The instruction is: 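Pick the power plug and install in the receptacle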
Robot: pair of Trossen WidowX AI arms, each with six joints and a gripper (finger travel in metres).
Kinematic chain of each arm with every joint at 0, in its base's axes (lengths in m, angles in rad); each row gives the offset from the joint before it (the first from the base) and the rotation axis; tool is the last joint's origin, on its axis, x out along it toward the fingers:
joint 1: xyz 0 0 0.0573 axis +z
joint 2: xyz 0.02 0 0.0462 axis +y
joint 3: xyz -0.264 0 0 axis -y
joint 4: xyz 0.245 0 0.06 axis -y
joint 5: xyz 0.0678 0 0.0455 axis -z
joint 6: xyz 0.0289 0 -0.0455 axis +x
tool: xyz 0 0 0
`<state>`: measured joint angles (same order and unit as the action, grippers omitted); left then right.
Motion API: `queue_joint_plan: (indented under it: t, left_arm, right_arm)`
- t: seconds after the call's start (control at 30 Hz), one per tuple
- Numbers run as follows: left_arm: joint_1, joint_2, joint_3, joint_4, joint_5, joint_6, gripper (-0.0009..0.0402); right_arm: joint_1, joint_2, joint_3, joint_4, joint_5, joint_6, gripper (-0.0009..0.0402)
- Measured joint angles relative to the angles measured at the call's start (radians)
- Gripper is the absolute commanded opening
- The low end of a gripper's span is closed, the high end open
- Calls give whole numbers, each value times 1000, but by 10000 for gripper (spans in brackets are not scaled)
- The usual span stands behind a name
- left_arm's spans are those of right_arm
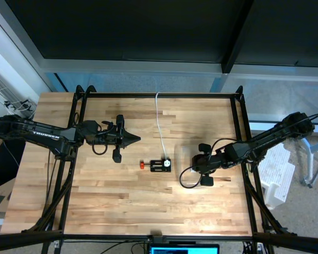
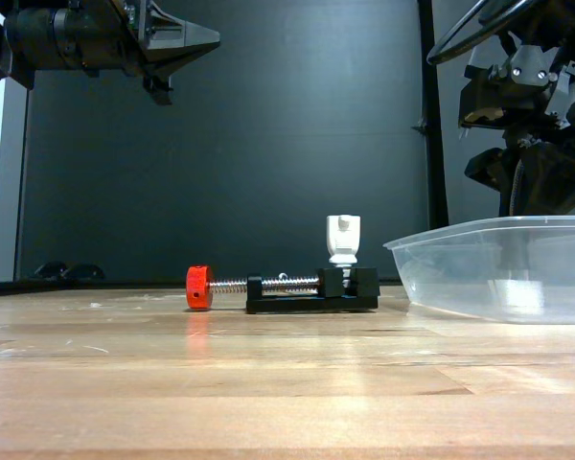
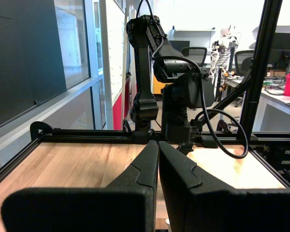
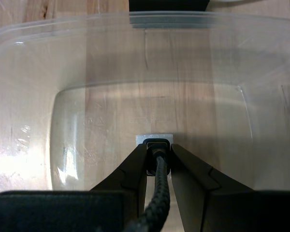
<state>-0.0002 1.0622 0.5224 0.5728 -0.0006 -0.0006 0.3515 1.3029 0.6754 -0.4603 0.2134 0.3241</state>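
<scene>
**Over the clear tray: plug pinched, the carry to come**

Over the clear tray [image 4: 38,29], the right end effector [image 4: 158,152] points down with its fingers pinching the power plug [image 4: 157,145]. The plug is a small black body, and its braided black cord [image 4: 157,193] runs back between the fingers. A pale square shows just beyond the plug's tip, and what it is cannot be told. Nor do the views settle whether the plug has cleared the tray floor.

In the high view the receptacle [image 1: 167,162] stands at about 9 o'clock from this end effector, well apart from it. It sits upright and empty in the black vise [image 1: 160,165]. The red knob [image 1: 142,165] sticks out at the vise's 9 o'clock, and the white cable [image 1: 160,121] runs off toward 12 o'clock across the desk [image 1: 122,206].

The left end effector [image 1: 135,139] hangs high above the desk at about 10 o'clock from the vise. Its fingers are pressed together on nothing, and it appears parked.

The step in hand looks like the pick, with the grasp apparently made. The next move likely calls for a lift over the tray wall, then a carry toward 9 o'clock. The plug must then be lined up squarely above the socket face before it goes down, as such a small part leaves little room for tilt.
</scene>
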Motion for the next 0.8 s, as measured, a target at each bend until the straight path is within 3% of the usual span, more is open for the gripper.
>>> queue_joint_plan:
  t: [0.4,0.8]
  left_arm:
    - [0,0,0,0,0,0,0]
    - [0,0,0,0,0,0,0]
  right_arm:
    - [0,-20,37,-58,2,-16,0]
    - [-2,-71,201,-291,3,-46,0]
